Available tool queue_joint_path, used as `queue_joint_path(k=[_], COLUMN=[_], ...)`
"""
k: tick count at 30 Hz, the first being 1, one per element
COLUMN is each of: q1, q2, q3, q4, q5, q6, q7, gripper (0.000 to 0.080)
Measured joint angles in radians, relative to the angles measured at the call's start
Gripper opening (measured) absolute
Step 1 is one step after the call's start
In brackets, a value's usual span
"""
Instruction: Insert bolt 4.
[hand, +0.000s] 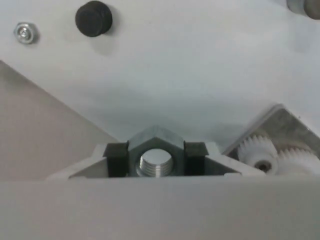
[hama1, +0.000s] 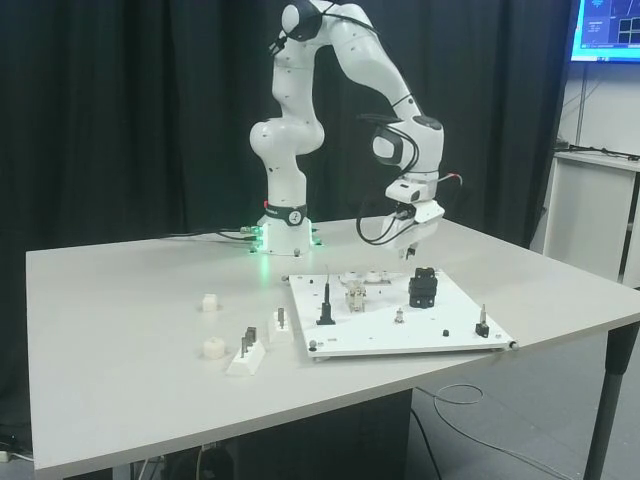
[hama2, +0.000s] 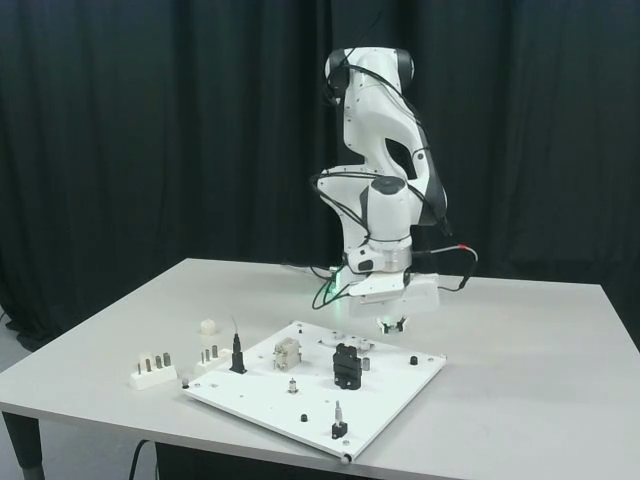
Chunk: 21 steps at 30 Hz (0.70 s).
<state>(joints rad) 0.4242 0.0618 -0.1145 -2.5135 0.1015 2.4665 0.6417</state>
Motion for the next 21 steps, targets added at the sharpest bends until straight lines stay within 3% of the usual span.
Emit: queue_joint_path(k=[21], q1=[0.000], q2=[-0.034], q3=[-0.018], q4=[0.006], q5=[-0.005], q6=[-0.023], q7=[-0.002], gripper=[0.0225])
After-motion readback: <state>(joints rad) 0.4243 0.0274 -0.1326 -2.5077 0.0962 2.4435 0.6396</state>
